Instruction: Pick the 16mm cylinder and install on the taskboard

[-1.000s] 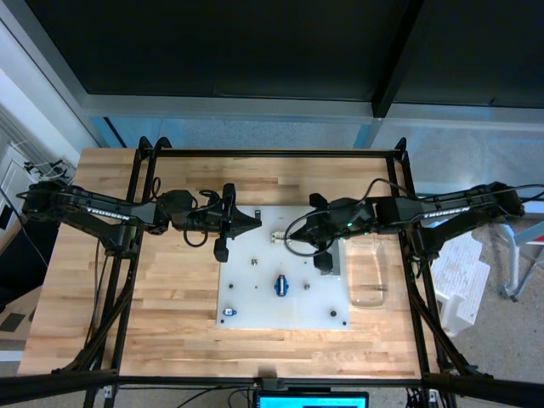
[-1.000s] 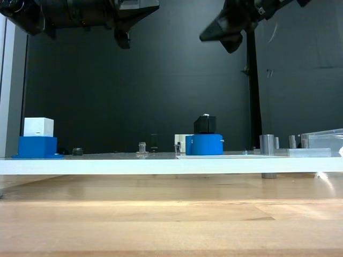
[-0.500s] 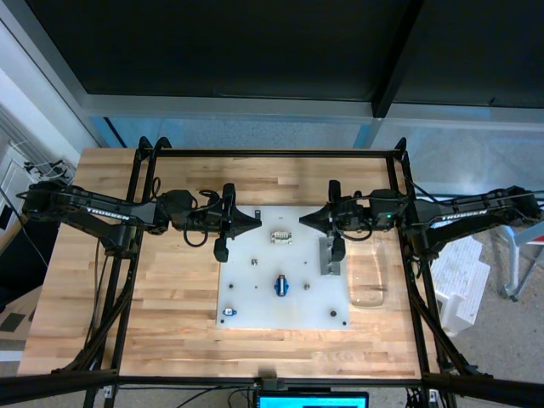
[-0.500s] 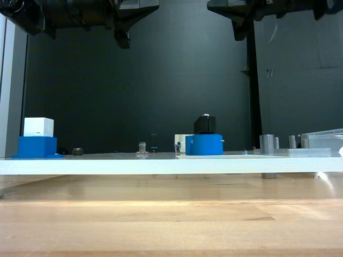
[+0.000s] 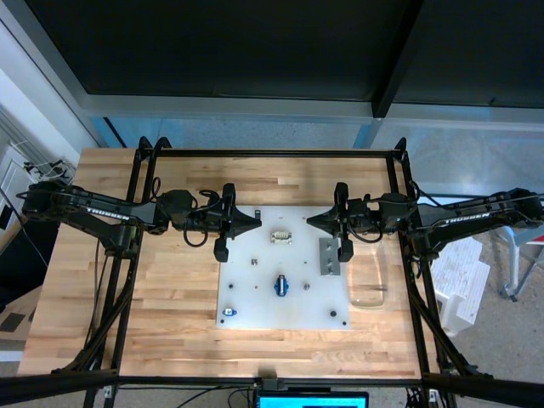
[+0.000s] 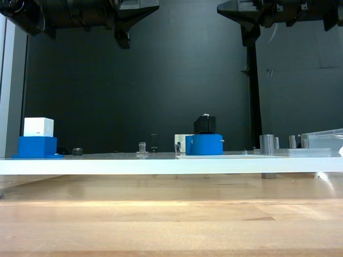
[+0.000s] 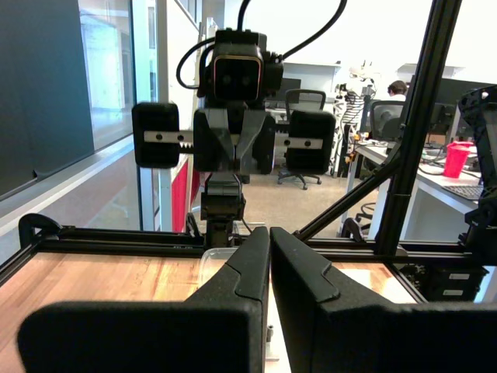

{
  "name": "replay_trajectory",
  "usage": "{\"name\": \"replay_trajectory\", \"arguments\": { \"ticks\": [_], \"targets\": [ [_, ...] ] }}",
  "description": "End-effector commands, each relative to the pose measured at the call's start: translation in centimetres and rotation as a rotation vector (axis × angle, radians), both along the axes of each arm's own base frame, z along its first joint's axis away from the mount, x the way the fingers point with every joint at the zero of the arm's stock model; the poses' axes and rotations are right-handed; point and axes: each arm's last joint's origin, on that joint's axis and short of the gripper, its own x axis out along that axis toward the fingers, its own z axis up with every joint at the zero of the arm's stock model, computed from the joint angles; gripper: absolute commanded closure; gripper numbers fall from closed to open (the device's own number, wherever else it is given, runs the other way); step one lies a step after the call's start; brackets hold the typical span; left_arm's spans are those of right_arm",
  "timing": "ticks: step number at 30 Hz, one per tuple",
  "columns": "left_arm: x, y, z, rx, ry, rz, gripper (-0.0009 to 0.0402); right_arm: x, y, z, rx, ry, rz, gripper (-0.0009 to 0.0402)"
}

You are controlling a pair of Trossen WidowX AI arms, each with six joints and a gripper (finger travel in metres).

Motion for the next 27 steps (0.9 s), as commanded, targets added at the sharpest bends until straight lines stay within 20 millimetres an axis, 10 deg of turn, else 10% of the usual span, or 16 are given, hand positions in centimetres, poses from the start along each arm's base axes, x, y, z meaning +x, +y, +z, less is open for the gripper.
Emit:
{"name": "replay_trajectory", "arguments": {
  "ticks": [1, 27],
  "targets": [
    [0.0, 0.01, 0.01, 0.0, 0.0, 0.0, 0.0393, 0.02, 0.02, 0.0, 0.014, -0.004, 0.001, 0.0393],
    [0.0, 0.01, 0.01, 0.0, 0.0, 0.0, 0.0393, 0.02, 0.01, 0.05, 0.015, -0.01, 0.0, 0.0393]
  ]
}}
